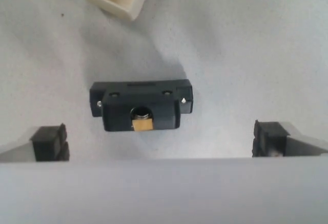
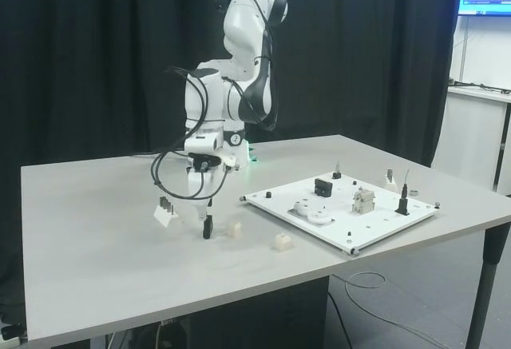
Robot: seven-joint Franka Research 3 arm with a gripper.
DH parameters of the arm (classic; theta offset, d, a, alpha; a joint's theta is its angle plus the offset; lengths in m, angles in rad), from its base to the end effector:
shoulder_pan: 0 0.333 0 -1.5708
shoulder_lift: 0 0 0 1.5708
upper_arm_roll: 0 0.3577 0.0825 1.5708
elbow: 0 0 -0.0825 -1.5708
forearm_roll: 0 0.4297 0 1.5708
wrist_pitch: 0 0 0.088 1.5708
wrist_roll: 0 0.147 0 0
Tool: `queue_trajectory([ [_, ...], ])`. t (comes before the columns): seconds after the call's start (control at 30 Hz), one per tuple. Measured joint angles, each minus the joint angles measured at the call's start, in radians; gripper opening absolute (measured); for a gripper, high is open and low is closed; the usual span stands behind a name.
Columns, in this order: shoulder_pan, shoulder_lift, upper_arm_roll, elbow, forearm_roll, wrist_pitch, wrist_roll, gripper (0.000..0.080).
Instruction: Pick D-SUB.
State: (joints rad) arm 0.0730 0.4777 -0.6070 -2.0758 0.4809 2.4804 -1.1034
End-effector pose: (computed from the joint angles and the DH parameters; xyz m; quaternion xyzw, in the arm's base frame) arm 0.5519 -0.3168 0.1992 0.9918 0.1244 0.0302 0.0068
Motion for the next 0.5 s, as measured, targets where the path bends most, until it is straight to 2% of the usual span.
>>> queue_trajectory([
  [0.17,0.003,-0.030,-0.007,0.002,-0.016,-0.029,0.060,0.0800],
  [0.5,0.017,-0.089,-0.016,0.012,-0.077,-0.092,0.194,0.0800],
])
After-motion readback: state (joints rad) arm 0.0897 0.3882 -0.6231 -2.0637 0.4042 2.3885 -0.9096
